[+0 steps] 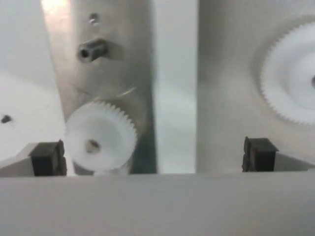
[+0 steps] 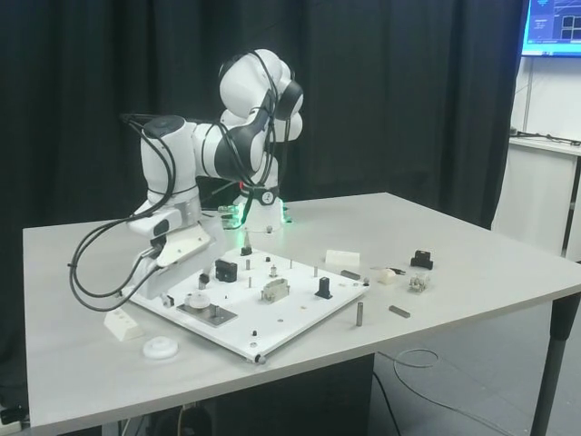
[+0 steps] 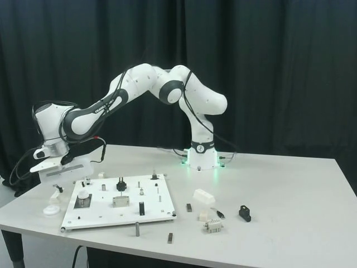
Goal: Remove medium gear.
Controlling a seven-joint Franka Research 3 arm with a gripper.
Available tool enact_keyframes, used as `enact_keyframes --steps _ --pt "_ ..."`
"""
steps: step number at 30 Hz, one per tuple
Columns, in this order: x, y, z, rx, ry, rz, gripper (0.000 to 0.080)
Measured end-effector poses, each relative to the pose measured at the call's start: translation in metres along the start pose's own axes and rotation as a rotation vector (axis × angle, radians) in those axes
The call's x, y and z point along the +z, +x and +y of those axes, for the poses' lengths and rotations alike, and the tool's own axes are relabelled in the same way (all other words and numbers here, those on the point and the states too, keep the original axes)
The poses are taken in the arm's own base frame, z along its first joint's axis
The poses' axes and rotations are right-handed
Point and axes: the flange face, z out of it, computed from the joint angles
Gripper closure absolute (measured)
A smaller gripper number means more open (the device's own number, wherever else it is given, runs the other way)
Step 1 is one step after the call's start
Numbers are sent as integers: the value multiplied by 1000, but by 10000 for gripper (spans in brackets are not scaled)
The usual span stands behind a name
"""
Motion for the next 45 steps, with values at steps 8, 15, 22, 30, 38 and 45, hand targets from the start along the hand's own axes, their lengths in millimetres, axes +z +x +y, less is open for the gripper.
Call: enact_keyframes --steps 8,15,22,30,38,45 --pt "1 -15 -3 -17 15 2 3" --pt "5 -23 -6 -27 6 49 3" --pt "18 -30 -11 -31 -2 98 3" --pt "32 -37 -19 -32 -18 120 3" --pt "37 -42 -24 -32 -33 141 3" --pt "42 -46 -26 -29 -45 154 3"
